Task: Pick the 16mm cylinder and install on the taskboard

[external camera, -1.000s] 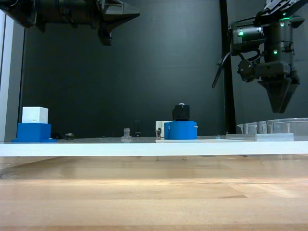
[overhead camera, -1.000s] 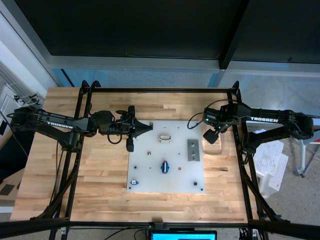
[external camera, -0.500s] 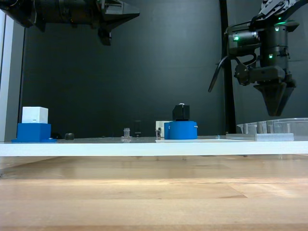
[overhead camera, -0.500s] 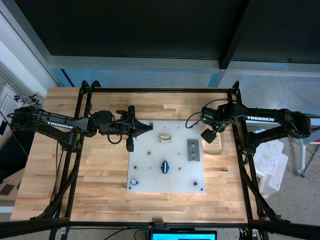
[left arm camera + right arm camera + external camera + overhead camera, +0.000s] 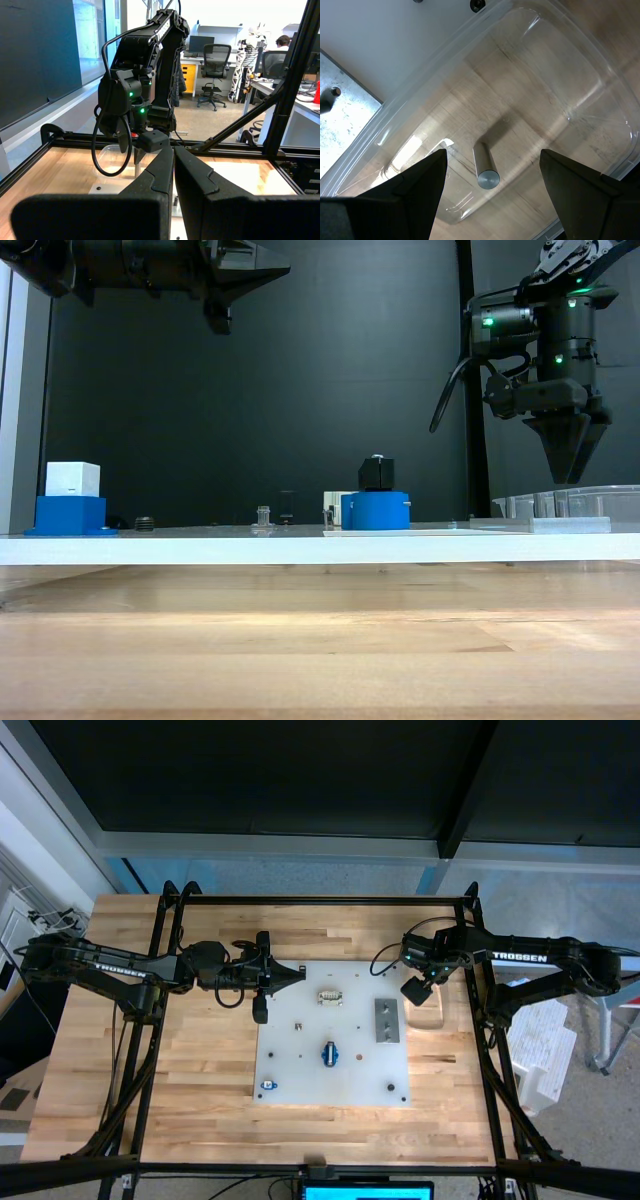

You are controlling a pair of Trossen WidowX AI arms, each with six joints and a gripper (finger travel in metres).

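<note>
Cylinder (image 5: 485, 165) in tray (image 5: 555, 90); right gripper (image 5: 566, 468) above, left (image 5: 298, 975) aloft.

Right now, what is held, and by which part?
Nothing is held. The right gripper hovers, fingers open, above the 16mm cylinder in the clear tray. The left gripper, fingers shut, hangs empty above the left edge of the taskboard.

My right end effector (image 5: 567, 472) hangs over the clear tray (image 5: 590, 65), fingers spread wide. Only the tray's low walls ring the 16mm cylinder (image 5: 485, 166) lying inside. My left end effector (image 5: 298, 974), fingers together, hovers high over the taskboard (image 5: 300, 1060), well apart.
</note>
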